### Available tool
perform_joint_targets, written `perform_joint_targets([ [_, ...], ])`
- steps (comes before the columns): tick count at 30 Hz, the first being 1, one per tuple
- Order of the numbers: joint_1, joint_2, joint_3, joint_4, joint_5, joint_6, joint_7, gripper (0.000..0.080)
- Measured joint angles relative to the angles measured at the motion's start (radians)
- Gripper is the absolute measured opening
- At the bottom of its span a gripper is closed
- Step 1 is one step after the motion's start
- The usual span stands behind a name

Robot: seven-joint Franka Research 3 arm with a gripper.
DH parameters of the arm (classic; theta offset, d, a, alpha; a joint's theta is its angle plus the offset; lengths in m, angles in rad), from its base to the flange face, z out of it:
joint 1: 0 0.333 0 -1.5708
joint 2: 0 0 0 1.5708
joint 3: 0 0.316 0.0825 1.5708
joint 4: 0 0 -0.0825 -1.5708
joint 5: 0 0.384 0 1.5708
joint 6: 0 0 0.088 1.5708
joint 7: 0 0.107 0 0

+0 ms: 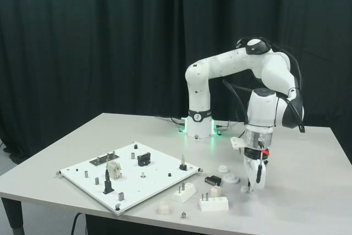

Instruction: Insert bolt 4.

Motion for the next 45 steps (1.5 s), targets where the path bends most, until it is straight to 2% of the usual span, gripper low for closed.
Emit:
perform_joint_targets([
  [9, 0.000, -0.002, -0.056, 0.003, 0.000, -0.061, -0.025, 0.0225],
  [16, 0.000, -0.002, -0.076, 0.004, 0.000, -0.081, -0.033, 0.0225],
  [45, -0.008, -0.002, -0.091, 0.018, -0.006, -0.105, -0.043, 0.0225],
])
